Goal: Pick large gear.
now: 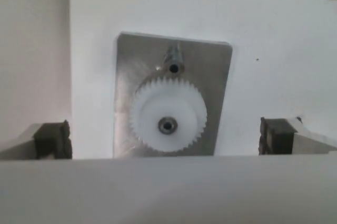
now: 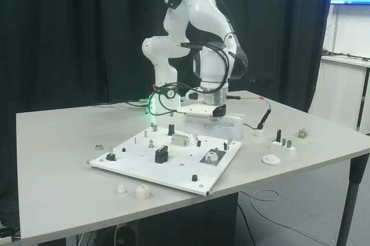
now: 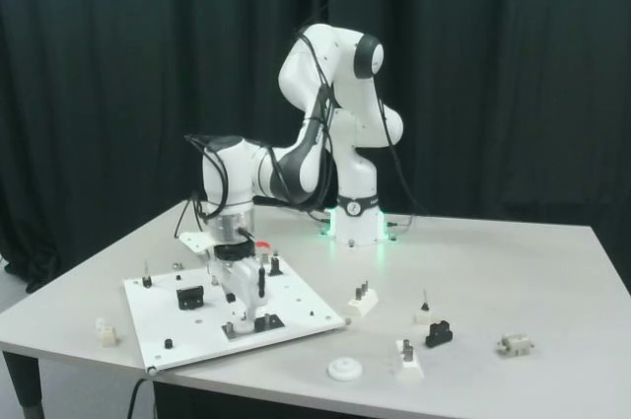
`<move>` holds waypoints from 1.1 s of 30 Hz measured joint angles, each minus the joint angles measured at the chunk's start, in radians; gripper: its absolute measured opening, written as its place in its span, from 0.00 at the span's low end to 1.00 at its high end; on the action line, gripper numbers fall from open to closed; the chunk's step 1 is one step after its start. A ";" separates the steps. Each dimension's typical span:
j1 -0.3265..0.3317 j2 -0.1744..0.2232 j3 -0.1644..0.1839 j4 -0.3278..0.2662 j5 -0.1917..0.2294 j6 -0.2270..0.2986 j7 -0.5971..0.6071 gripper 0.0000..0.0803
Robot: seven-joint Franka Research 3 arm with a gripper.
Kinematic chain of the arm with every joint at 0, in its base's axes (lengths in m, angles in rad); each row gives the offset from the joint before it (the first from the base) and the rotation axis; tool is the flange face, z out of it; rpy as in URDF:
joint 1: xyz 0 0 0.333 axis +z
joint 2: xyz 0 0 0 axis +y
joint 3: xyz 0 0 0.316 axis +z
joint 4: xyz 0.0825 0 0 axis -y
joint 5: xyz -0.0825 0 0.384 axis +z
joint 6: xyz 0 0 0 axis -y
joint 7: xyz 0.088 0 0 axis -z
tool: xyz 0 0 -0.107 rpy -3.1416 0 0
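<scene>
On counter, white board; gear sat on grey plate; pincer hung above, spread wide, empty.

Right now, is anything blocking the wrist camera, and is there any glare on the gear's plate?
Wrist view: a blurred pale band of the arm's own body fills the lower part, cutting off the bottom of the grey metal plate; the plate shows soft streaky reflections, no harsh glare; the large gear reads clearly. Both room views: a black curtain backdrop, with even light on the table.
</scene>
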State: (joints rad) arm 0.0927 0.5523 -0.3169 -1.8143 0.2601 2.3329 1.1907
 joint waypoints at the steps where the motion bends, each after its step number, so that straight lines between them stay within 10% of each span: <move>1: 0.000 -0.001 -0.001 0.005 -0.002 -0.008 0.003 0.93; 33: 0.009 -0.007 -0.008 0.047 -0.033 -0.062 0.046 1.00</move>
State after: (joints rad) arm 0.1019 0.5451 -0.3247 -1.7669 0.2271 2.2710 1.2371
